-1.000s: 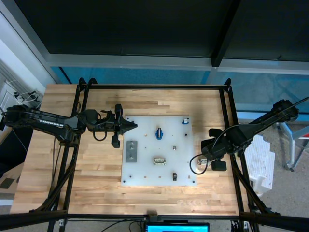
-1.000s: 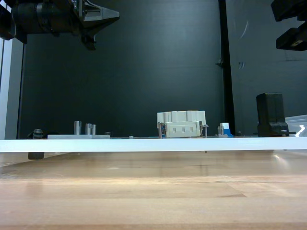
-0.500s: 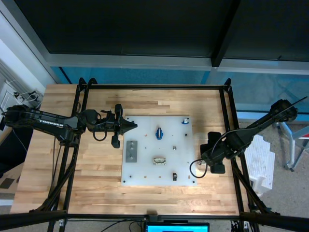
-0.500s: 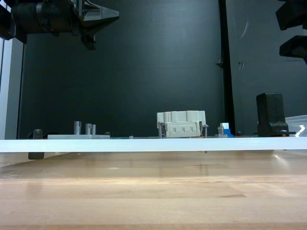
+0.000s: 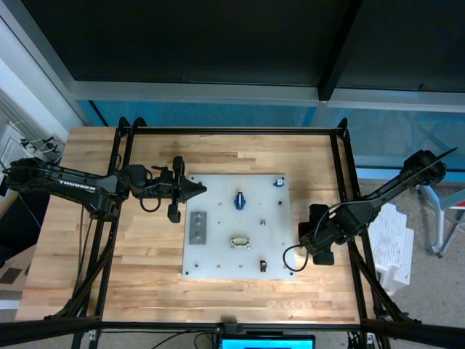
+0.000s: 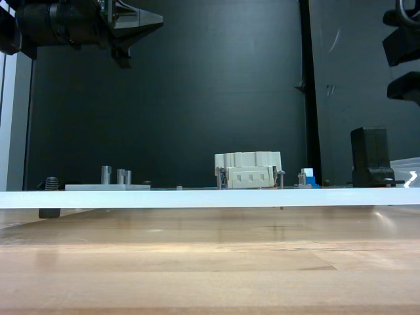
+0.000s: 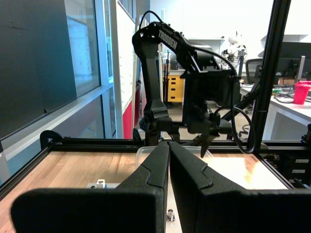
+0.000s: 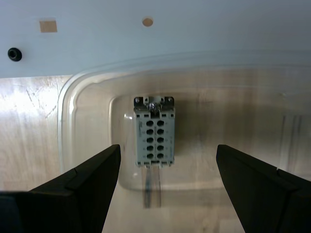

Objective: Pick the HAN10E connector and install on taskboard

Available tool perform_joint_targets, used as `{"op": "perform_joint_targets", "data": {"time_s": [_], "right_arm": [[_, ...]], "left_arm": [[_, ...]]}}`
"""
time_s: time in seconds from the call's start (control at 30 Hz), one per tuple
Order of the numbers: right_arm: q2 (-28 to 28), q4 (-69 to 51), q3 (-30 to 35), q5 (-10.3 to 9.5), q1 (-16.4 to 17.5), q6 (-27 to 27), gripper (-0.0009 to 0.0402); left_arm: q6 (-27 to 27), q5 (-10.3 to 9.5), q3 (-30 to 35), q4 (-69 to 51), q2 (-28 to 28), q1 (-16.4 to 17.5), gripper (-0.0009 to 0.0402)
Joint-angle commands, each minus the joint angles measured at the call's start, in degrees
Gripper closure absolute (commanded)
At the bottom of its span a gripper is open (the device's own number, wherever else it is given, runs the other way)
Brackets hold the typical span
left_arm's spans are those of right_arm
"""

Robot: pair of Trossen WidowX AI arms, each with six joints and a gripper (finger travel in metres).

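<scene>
Shifted right gripper [image 5: 314, 238] toward 7 o'clock, wide over HAN10E connector [image 8: 154, 137]; next I descend, pinch. Left gripper [image 5: 196, 189] closed, taskboard's [image 5: 218, 256] 10 o'clock.

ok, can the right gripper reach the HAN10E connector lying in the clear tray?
Probably yes: the right gripper hangs open directly above the HAN10E connector in the clear tray, nothing between. The left gripper is shut, parked over the far-left corner of the taskboard.

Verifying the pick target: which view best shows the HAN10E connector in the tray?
Right wrist view: the HAN10E connector lies in the tray, pin holes visible, framed by the open right gripper. High view: that gripper covers it; low and left wrist views miss it. The left gripper, shut, hovers above the taskboard.
</scene>
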Motion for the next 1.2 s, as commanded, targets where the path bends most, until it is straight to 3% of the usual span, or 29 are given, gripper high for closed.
{"op": "perform_joint_targets", "data": {"time_s": [0.03, 0.4, 1.13, 1.2], "right_arm": [[0.0, 1.4, -1.0, -0.04, 0.0, -0.1, 0.0118], [2.3, 7.1, -4.0, -1.86, 0.2, -0.1, 0.0118], [4.5, 13.3, -8.6, -2.25, 0.2, -1.7, 0.0118], [4.5, 13.7, -9.2, -2.97, 0.2, -1.6, 0.0118]], "left_arm": [[0.0, 0.0, 0.0, 0.0, 0.0, 0.0, 0.0392], [0.0, 0.0, 0.0, 0.0, 0.0, 0.0, 0.0392], [0.0, 0.0, 0.0, 0.0, 0.0, 0.0, 0.0392], [0.0, 0.0, 0.0, 0.0, 0.0, 0.0, 0.0392]]}}
